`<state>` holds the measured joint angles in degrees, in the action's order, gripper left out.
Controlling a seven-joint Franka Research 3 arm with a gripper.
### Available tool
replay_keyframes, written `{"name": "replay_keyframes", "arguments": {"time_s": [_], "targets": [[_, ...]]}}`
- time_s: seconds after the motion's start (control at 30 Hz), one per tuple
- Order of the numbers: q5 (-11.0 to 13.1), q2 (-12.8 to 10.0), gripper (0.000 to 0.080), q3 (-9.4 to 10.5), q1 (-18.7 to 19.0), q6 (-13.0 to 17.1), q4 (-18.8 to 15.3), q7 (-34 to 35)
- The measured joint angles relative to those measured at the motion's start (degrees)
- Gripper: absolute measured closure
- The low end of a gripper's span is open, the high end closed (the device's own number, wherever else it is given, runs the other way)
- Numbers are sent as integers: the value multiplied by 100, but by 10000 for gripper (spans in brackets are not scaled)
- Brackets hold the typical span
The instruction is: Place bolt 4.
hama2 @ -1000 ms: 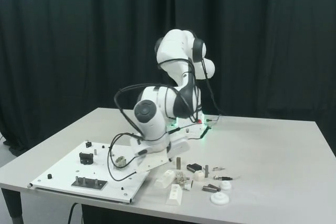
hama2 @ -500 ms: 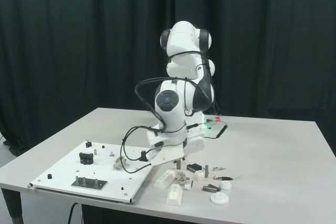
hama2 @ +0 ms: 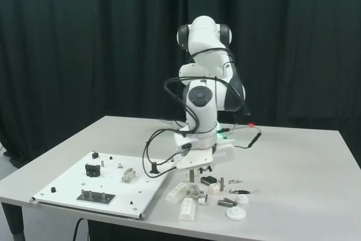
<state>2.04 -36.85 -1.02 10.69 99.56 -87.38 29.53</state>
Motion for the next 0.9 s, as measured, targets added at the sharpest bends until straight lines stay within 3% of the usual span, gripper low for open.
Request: {"name": "replay_keyframes", "arguments": {"time_s": [0.9], "targets": [[75,166,578,205,1032,1238,-615,1434]]}}
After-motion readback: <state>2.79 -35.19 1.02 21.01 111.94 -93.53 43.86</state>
